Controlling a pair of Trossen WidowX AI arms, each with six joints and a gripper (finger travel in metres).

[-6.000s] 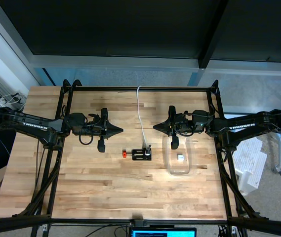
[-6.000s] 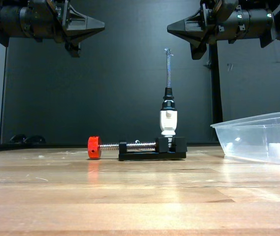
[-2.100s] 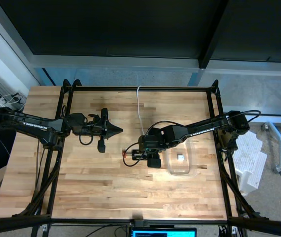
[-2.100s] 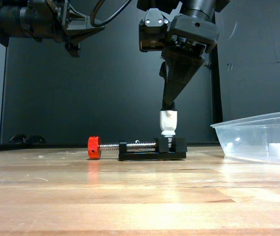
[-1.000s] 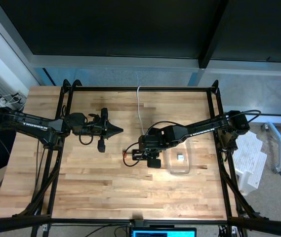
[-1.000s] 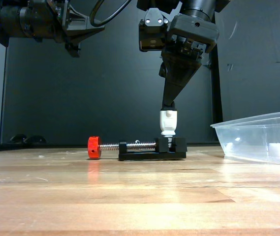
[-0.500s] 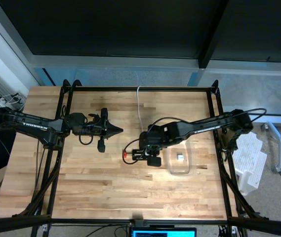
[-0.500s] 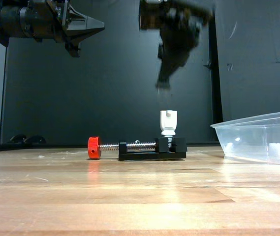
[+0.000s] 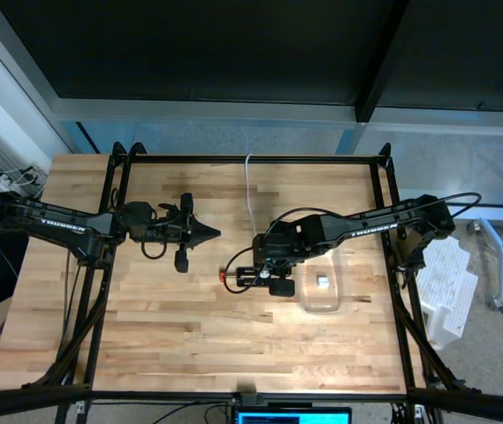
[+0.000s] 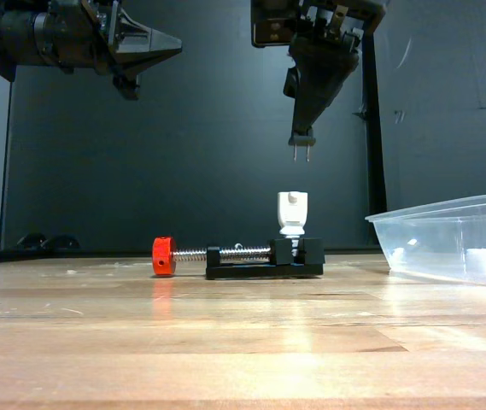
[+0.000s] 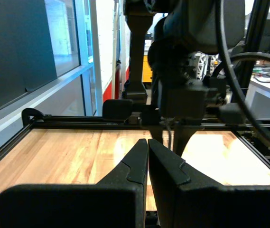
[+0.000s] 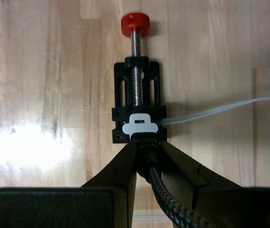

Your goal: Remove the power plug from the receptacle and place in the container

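White lettering "TROSSEN" runs along the left arm [image 9: 57,226].

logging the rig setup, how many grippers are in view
2. The left gripper hangs shut over the table's left side, holding nothing. The right gripper hangs above the receptacle, shut on the power plug, which is clear of it.

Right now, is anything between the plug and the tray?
Nothing visible. The right gripper holds the plug above the receptacle, higher than the tray, open air between. The left gripper hangs parked, shut, far left.
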